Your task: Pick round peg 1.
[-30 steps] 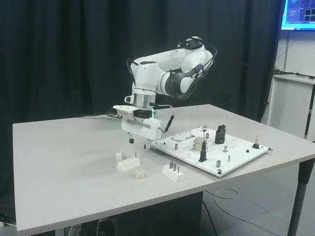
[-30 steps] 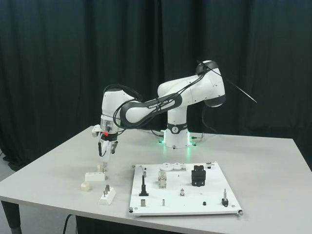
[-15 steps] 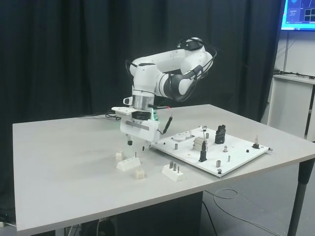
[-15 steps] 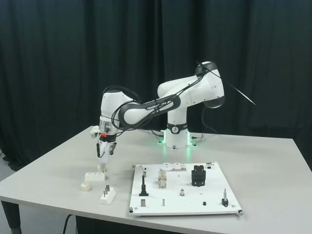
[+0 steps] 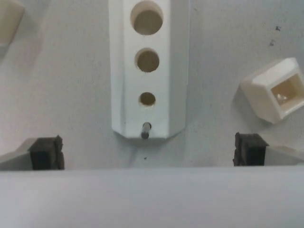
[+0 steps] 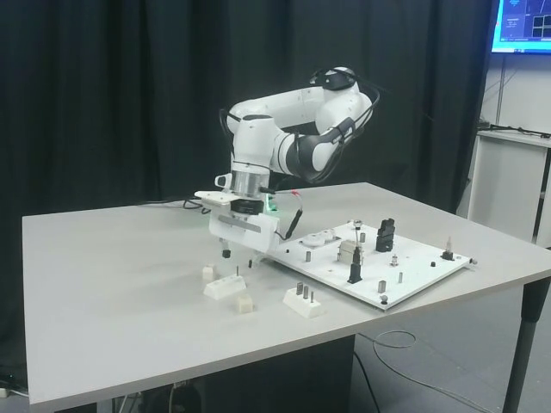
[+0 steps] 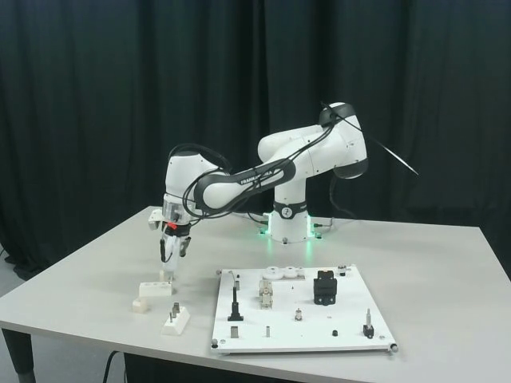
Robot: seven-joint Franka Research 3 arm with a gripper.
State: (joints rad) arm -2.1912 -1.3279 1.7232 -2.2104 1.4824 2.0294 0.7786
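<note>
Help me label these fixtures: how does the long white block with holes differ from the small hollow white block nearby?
The long white block is elongated; the small hollow white block is compact. The long block has three empty round holes plus a thin grey round peg at one end; the small block has one square cavity, and sits skewed to the long one. Both rest on the grey table, apart.

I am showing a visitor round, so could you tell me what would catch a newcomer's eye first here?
The white robot arm arches over the grey table, its gripper open above a small white peg holder block with a thin grey round peg at one end. Beside it lies a flat white assembly board studded with small black and grey parts.
</note>
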